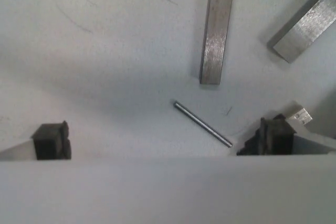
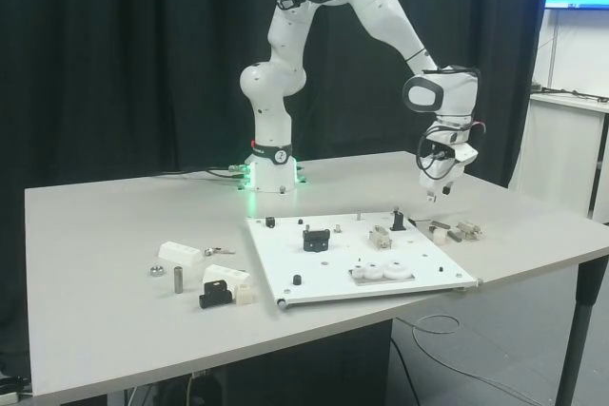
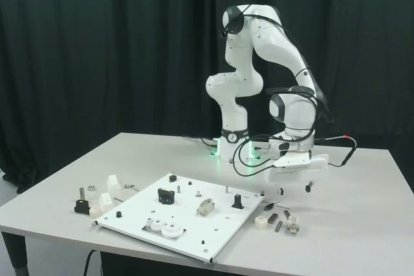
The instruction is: Remove round peg 2.
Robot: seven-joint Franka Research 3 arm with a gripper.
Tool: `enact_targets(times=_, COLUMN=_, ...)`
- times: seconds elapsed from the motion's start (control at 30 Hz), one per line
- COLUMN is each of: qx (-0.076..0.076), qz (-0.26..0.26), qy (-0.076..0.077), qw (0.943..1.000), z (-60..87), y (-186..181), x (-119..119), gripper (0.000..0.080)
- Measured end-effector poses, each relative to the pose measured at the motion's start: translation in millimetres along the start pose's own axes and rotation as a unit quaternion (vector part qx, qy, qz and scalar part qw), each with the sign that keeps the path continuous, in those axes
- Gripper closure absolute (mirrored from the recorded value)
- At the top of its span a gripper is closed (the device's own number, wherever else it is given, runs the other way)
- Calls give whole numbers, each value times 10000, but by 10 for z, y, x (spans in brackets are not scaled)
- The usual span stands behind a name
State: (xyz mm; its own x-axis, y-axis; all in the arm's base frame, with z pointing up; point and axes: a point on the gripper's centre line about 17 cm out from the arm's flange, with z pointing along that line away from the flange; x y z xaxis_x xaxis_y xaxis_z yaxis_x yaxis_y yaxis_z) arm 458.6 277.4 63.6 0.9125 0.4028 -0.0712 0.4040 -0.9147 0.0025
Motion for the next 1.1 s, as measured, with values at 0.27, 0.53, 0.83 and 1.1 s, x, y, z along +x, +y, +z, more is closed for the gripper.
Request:
enact_targets(times=0.27, qx=-1, qz=4, qy=-9, qw=10000, z=-27, y=1, x=20, gripper=3)
enact_targets(times=0.53, qx=-2, qz=15, qy=-10, qw=10000, z=-38, y=13, x=30, gripper=3)
enact_targets(times=0.83, qx=-15, qz=46, qy=-27, qw=10000, z=-62, y=61, x=45, gripper=3)
enact_targets(times=1.1, qx=-42, qz=57, qy=-44, qw=10000, z=-101, y=136, x=72, gripper=3)
